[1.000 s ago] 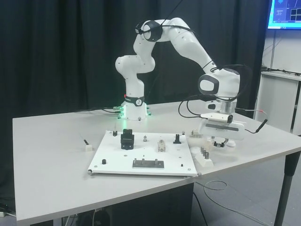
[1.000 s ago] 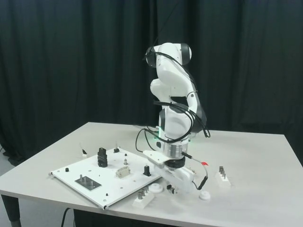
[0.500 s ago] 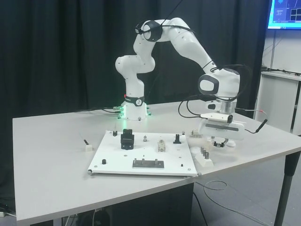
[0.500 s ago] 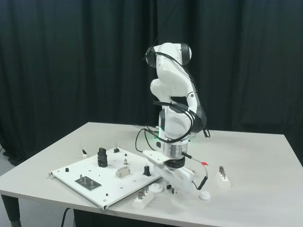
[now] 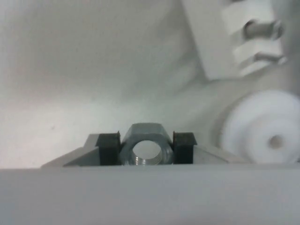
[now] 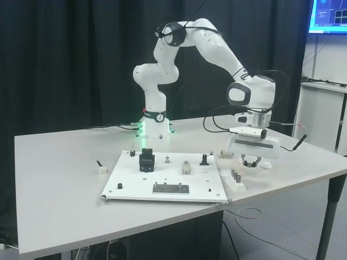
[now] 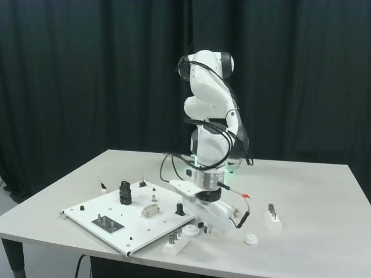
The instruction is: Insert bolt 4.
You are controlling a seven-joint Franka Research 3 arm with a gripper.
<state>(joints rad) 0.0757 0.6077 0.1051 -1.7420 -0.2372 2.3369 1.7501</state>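
Currently one gripper (image 5: 145, 147), its two black fingertips (image 5: 108, 148) pinching one grey hex bolt head (image 5: 144, 149), raised above the grey table (image 6: 59, 179) beside one white assembly board (image 6: 162, 176). Nearby: one white round disc (image 5: 267, 136) and one white holder block (image 6: 234, 181) carrying two bolts.

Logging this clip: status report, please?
Gripper shut on bolt, fingers either side of its head. Raised above table. White board off to one side; path looks unobstructed.

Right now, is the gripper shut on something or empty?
Shut on a hex-headed bolt: in the wrist view, the gripper has both black pads pressed against its flats.
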